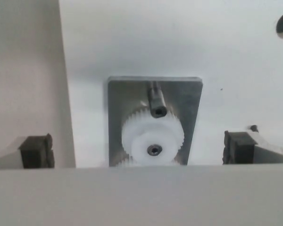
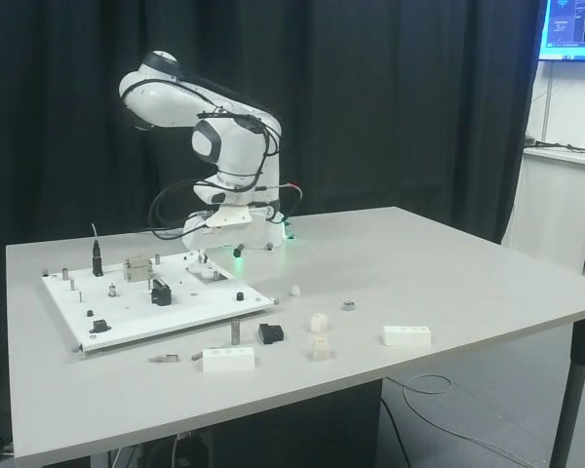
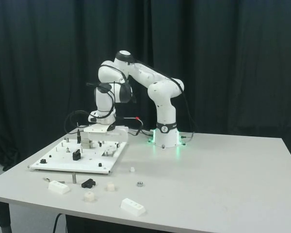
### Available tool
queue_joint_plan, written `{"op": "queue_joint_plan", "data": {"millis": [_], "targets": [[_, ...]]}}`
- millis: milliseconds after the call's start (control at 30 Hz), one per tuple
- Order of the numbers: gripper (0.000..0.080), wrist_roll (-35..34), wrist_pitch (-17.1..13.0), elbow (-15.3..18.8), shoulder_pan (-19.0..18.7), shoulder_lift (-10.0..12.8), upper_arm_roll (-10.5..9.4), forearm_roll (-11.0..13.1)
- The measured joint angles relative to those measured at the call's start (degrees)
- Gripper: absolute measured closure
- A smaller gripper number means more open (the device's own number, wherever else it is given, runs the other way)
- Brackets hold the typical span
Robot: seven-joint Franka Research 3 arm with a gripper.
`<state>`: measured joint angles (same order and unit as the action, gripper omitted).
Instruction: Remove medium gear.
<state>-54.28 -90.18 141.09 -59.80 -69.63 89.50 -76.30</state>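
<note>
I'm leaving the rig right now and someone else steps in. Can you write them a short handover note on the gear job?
Tool: open, holding nothing, hovering above the white board with one fingertip on either side of the gear plate.
Gears: a white gear sits on its peg on the grey plate; the edge of another shows below it, mostly hidden. One bare peg stands beside them.
Done: tool lined up over the gear.
Left: lower, close on the gear, lift it off the peg, set it down on the table.
</note>
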Motion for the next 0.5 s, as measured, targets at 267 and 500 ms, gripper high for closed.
{"op": "queue_joint_plan", "data": {"millis": [267,500], "targets": [[0.0003,1.4,-1.1,0.8,1.7,0.0,1.87,-0.2],[0.0003,1.9,-2.0,1.5,3.0,0.0,2.78,-0.6]]}}
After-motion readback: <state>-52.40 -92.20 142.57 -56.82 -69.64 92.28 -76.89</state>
